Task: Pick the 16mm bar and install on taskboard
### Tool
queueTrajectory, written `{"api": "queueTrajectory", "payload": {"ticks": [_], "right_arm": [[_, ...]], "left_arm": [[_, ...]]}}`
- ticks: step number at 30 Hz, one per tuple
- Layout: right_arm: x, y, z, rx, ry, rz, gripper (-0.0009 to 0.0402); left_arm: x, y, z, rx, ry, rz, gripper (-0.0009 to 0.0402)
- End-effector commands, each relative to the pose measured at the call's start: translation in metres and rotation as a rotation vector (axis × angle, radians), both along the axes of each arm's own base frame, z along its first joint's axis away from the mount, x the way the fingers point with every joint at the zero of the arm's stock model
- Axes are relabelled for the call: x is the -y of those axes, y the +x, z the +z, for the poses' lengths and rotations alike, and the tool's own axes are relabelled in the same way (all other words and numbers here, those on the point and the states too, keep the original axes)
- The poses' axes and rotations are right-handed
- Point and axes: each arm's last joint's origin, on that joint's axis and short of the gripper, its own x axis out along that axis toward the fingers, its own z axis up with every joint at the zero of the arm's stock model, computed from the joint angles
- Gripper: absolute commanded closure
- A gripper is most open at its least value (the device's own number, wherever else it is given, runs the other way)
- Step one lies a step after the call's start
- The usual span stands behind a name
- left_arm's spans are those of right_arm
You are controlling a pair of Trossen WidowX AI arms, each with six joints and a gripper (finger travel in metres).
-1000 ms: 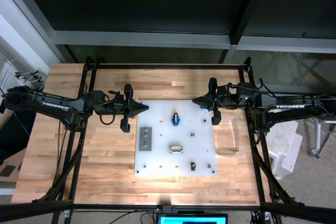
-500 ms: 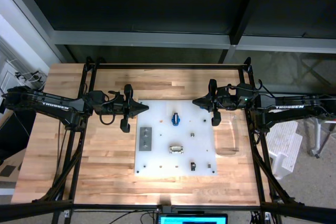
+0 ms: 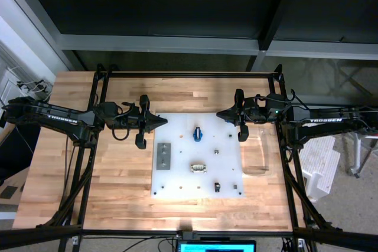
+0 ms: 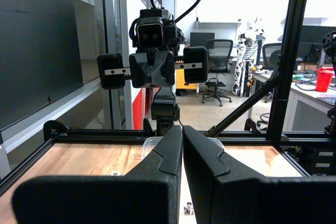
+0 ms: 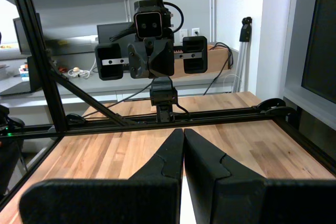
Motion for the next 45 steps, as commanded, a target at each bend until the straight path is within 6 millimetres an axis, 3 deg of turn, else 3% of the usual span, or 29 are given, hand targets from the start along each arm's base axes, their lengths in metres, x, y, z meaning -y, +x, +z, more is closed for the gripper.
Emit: {"api": "queueTrajectory", "payload": {"ticks": [1,45], "right_arm": [[0.0,0.0001,0.0007,0.002,-0.001,0.0,0.0393],[0.0,0.0001,-0.0022,-0.028,0.003,0.0,0.0393]], "left_arm": [[0.0,0.0001,0.0001,0.0,0.0,0.0,0.0393],[0.0,0.0001,0.0001,0.0,0.0,0.0,0.0393]]}}
